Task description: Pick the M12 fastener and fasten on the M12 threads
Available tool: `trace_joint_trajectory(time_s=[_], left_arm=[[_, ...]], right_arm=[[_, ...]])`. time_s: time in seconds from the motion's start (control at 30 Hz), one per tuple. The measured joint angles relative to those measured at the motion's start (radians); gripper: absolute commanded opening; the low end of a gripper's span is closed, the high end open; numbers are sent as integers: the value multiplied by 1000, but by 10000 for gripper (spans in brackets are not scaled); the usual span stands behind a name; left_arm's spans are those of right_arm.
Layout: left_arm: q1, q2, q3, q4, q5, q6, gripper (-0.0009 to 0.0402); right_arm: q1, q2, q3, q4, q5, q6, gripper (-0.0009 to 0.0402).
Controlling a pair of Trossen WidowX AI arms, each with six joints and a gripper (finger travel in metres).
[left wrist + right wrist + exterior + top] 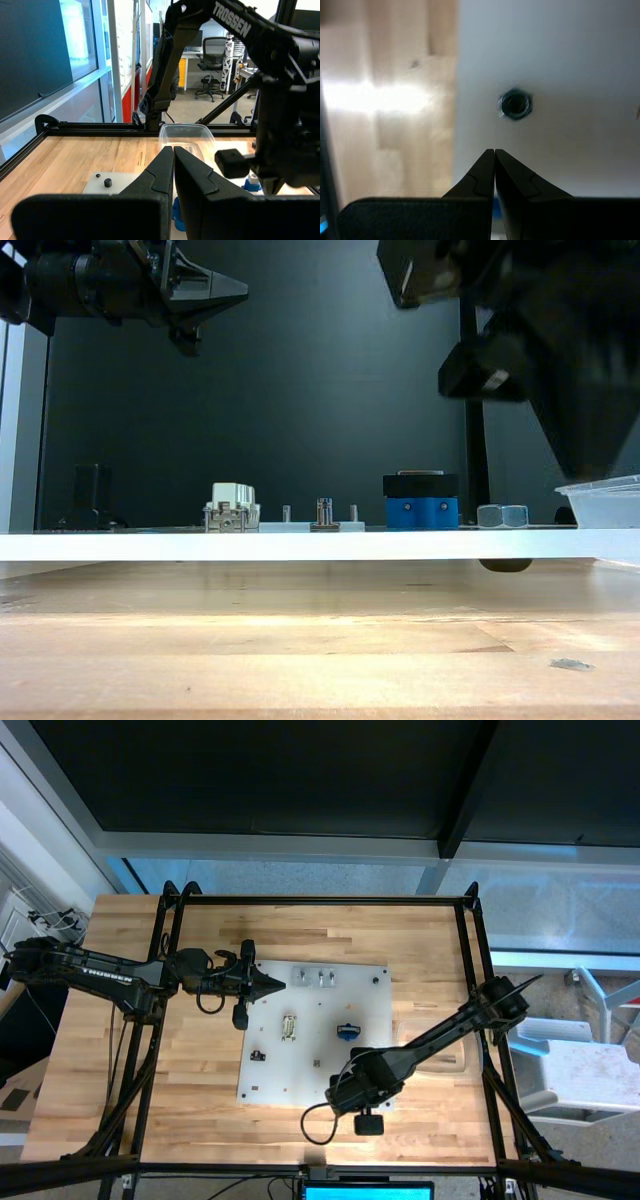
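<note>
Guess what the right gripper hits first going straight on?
Probably the flat white board, beside the small silver nut. Right gripper hangs shut above it; left gripper hovers shut at the board's left edge.

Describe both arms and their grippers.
Both arms are matte black with white TROSSEN lettering. The left gripper, over the board's far left corner, and the right gripper, above its near right, have tapering wedge fingers. A black cable loops beside the right wrist.
</note>
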Motion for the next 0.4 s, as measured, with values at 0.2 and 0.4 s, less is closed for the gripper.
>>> trace_joint_trajectory(time_s=[0.2, 0.4], left_arm=[[0, 0, 0, 0, 0, 0, 0], [0, 0, 0, 0, 0, 0, 0]], right_arm=[[-3, -12, 0, -15, 16, 0, 0], [-2, -13, 0, -11, 224, 20, 0]])
